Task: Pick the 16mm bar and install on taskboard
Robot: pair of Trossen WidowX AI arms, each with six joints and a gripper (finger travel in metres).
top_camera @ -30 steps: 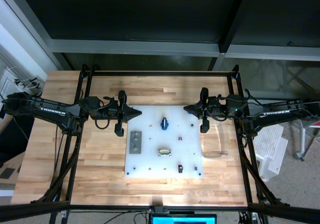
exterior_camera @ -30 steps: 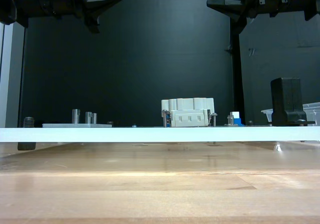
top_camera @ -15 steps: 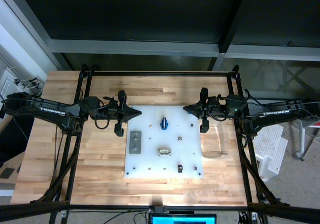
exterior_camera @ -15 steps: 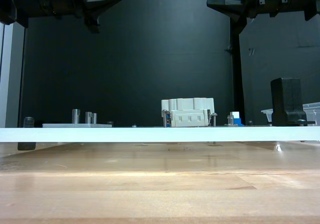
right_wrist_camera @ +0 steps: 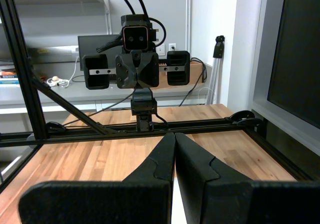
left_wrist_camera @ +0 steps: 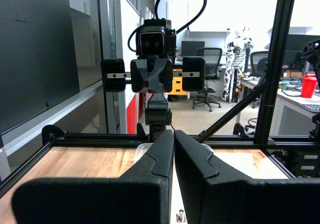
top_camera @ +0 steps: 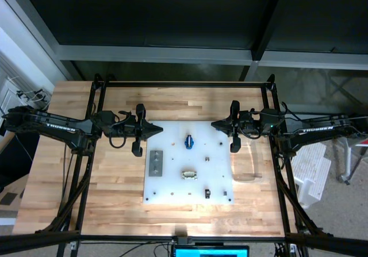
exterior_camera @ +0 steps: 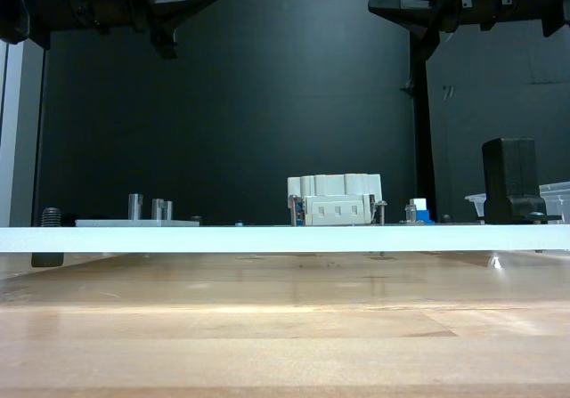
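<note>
Watching left tool (top_camera: 160, 129) and right tool (top_camera: 213, 124) hovering high over taskboard (top_camera: 172, 183) far corners, both pinched together, empty. 16mm bar unseen; likely needing locating first, then spreading before descending.

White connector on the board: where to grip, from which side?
Judging by shape, take the white connector across its long faces, from above: it stands upright on the board, posts flanking its ends. Both shut, left tool and right tool hover over the board's far corners. 16mm bar: cannot tell where.
</note>
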